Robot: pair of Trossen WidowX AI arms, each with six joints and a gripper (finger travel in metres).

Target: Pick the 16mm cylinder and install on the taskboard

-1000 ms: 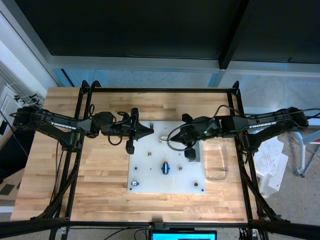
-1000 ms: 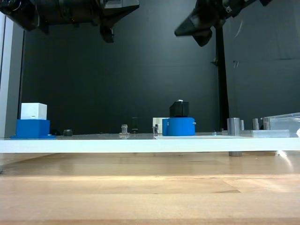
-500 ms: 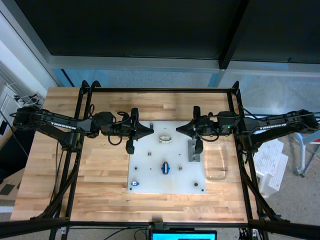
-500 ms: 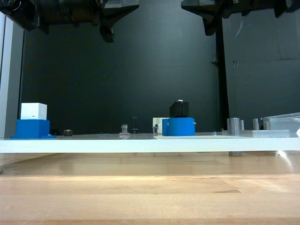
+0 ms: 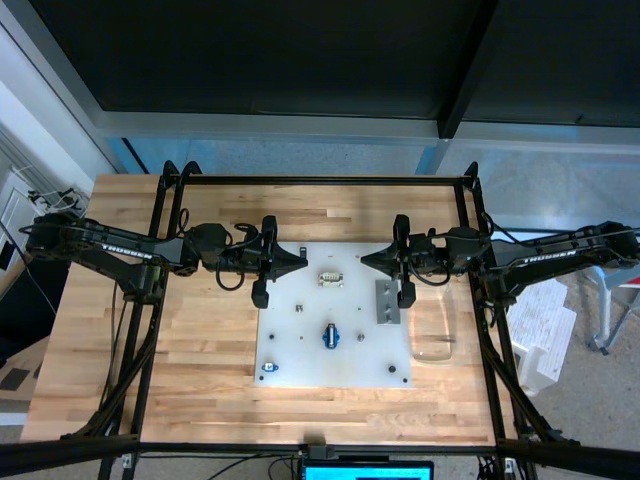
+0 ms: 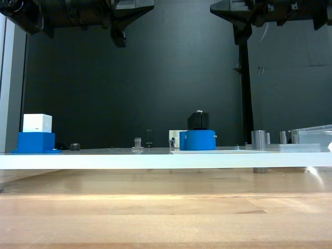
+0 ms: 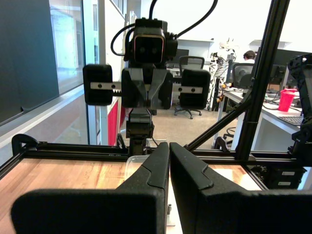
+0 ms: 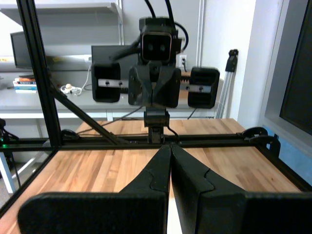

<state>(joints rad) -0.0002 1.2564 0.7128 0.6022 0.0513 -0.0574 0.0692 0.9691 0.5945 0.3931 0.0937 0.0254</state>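
From above, a wooden table (image 5: 200, 350) carries the white taskboard (image 5: 300, 350). A tiny grey peg, probably the 16mm cylinder (image 5: 361, 338), stands on it just beside a blue fitting (image 5: 330, 335). The left gripper (image 5: 303, 261) and right gripper (image 5: 365, 260) hover over the board's far edge, tips facing. At table level, the peg (image 6: 258, 140) is upright, with both grippers high above against a dark wall. In the left wrist view, the left gripper's fingers (image 7: 151, 170) press together, empty. The right wrist view shows its fingers (image 8: 156, 170) likewise clenched on nothing, with an office lab beyond. The peg looks light, rigid and slippery; pinch its round sides.
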